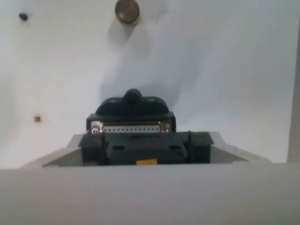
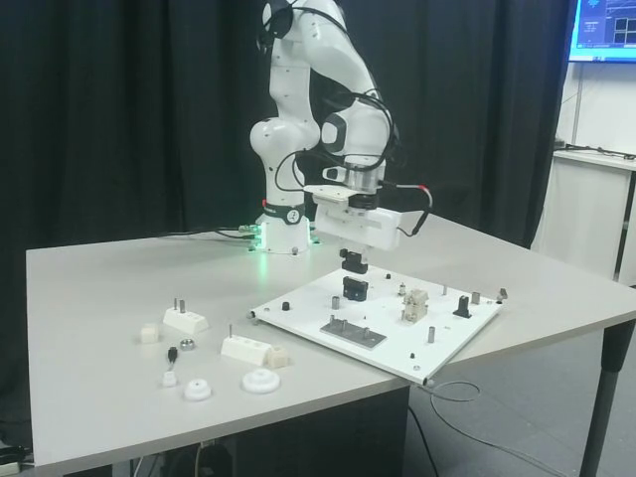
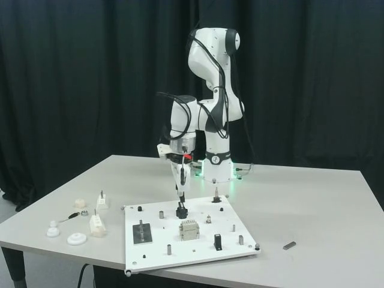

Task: Insert D-SUB.

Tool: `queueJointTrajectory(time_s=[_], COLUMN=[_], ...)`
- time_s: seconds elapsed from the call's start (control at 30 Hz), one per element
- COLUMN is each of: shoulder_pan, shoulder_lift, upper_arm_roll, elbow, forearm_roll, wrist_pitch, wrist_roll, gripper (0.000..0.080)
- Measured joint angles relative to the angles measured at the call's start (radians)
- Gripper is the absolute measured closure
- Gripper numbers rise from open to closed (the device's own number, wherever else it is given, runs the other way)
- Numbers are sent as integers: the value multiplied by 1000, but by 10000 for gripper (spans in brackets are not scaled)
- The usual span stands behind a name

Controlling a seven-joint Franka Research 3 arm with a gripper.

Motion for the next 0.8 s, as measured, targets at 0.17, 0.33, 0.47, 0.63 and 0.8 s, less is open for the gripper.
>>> queueJointTrajectory(time_s=[0.17,0.33,0.47,0.63,0.8], shoulder_pan=[-7,-13,-15,-15,-15], shoulder_lift=[1,5,7,9,12], upper_arm_roll=[0,0,0,0,3], elbow=[4,7,8,9,11], forearm_roll=[0,0,0,0,1], wrist_pitch=[8,14,15,16,19], wrist_roll=[0,0,0,0,0], gripper=[424,424,424,424,424])
